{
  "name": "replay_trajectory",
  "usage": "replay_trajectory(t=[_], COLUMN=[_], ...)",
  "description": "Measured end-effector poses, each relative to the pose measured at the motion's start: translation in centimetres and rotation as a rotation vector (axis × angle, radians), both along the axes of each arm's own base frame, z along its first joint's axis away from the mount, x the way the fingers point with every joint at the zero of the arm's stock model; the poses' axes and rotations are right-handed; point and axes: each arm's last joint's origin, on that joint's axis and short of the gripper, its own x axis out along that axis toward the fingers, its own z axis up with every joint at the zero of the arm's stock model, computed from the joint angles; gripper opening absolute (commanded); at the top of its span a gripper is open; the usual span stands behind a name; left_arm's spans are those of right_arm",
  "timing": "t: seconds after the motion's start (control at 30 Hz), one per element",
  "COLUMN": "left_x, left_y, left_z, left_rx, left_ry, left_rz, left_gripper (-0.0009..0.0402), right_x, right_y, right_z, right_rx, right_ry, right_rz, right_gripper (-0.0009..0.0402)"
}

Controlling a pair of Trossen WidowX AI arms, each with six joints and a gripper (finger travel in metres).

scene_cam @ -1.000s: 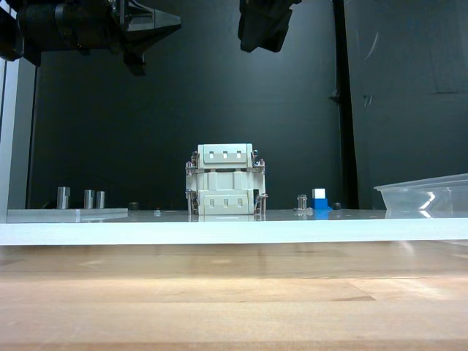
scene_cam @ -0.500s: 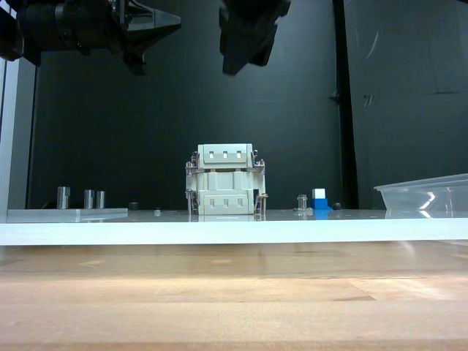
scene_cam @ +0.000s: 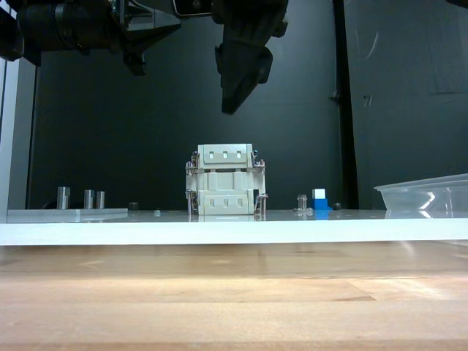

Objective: Remove the HAN10-E connector and place it in the container

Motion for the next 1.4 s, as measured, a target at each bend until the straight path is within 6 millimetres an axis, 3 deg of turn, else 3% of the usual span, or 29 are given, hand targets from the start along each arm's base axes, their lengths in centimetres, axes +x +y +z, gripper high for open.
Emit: replay_trajectory(t=[0.2, 0.9, 1.13, 1.4], left_x=[0.0, 0.0, 0.0, 0.0], left_y=[0.0, 0.0, 0.0, 0.0], left_z=[0.0, 0.0, 0.0, 0.0], left_rx=[0.000, 0.000, 0.000, 0.000], left_ry=[0.001, 0.001, 0.001, 0.001], left_rz=[0.000, 0.000, 0.000, 0.000], left_gripper=[0.0000, 0.0000, 0.0000, 0.0000], right_x=[0.6, 2.1, 2.2, 2.2], right_y=[0.1, 0.5, 0.6, 0.6], right_z=[-1.6, -5.3, -5.4, -5.4], right_rx=[-0.037, -0.042, -0.046, -0.048], right_ry=[0.031, 0.082, 0.083, 0.081], right_rz=[-0.023, -0.012, -0.002, 0.008], right_gripper=[0.0293, 0.0263, 0.0224, 0.0127])
